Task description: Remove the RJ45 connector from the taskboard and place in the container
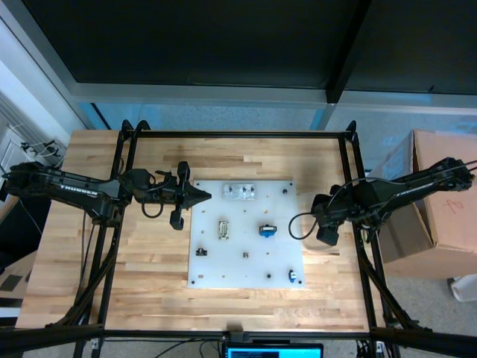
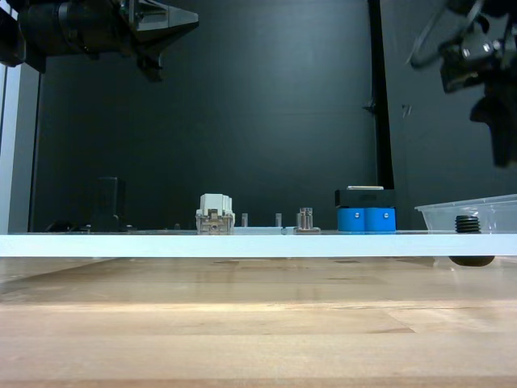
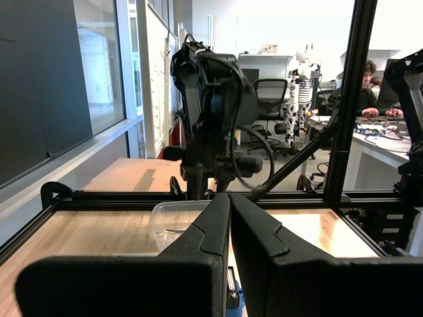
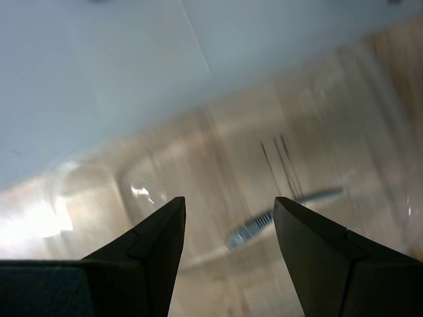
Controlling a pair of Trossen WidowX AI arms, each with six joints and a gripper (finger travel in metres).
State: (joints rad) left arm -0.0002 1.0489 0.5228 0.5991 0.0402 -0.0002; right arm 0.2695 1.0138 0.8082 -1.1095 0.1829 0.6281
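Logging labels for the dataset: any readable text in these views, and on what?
"TROSSEN": on the left arm, high view.
Lettering on right arm, red mark on cardboard box: unreadable.
Grippers: left gripper shut, above the taskboard left edge; right gripper open, above the container, RJ45 connector lying in it.

RJ45 connector (image 4: 250,231) in container (image 2: 440,217), right of taskboard (image 1: 223,261)

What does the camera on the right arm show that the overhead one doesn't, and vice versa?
Right wrist only: the grey RJ45 connector lying free in the clear plastic container, beneath the right gripper's open fingers. High only: the left gripper over the white board's left edge, and a brown cardboard box. Both: the right gripper, board, wooden table.
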